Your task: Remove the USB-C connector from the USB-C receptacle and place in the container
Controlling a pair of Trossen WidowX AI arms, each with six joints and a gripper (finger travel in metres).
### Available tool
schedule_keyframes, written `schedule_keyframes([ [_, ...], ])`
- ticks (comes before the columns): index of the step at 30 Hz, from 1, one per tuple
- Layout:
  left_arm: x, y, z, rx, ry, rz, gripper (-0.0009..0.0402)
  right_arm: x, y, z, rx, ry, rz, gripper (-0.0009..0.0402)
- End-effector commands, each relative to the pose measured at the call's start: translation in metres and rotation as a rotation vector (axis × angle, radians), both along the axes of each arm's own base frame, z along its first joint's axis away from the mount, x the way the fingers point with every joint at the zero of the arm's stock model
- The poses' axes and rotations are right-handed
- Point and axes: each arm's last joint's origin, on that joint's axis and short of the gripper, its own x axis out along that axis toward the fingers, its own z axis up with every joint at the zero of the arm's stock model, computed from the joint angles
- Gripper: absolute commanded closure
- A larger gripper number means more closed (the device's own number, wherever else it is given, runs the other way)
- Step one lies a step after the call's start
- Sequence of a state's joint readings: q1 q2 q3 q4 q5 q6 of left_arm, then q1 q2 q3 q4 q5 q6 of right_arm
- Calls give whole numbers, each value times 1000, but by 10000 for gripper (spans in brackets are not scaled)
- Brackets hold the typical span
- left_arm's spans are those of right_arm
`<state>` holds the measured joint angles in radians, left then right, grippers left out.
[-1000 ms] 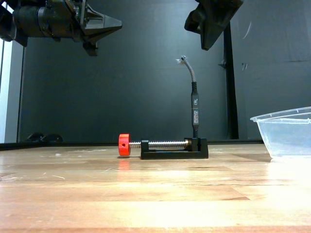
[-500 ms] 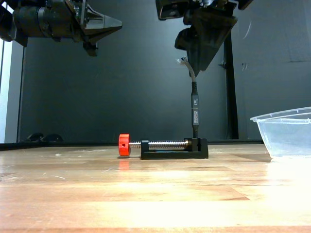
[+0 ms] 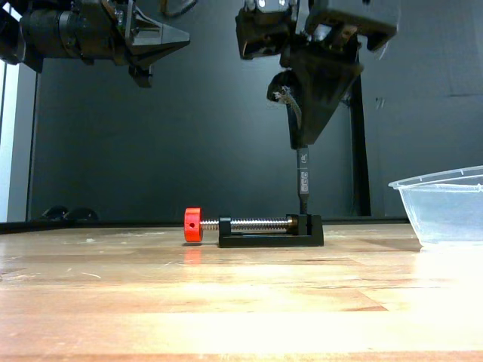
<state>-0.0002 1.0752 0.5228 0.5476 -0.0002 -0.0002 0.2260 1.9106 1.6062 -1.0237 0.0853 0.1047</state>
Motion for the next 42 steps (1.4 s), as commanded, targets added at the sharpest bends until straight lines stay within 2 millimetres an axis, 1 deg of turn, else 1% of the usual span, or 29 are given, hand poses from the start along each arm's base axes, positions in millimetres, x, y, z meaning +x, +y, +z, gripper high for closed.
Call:
schedule_keyframes([
  [1, 0, 0, 0, 0, 0, 0, 393, 0, -1, -4, -2, -2, 6, 266],
  [5, 0, 0, 0, 0, 0, 0, 393, 0, -3, -5, -6, -1, 6, 282],
  [8, 0, 0, 0, 0, 0, 0, 393, 0, -5, -5, -8, 0, 6, 301],
  [19, 0, 0, 0, 0, 0, 0, 393, 1, -8, -6, -13, 3, 19, 397],
  [22, 0, 0, 0, 0, 0, 0, 393, 1, -9, -6, -14, 4, 18, 389],
  [30, 0, 0, 0, 0, 0, 0, 393, 0, -9, -5, -14, 3, 17, 394],
  [42, 0, 0, 0, 0, 0, 0, 393, -7, -11, 11, -30, -38, 7, 393],
])
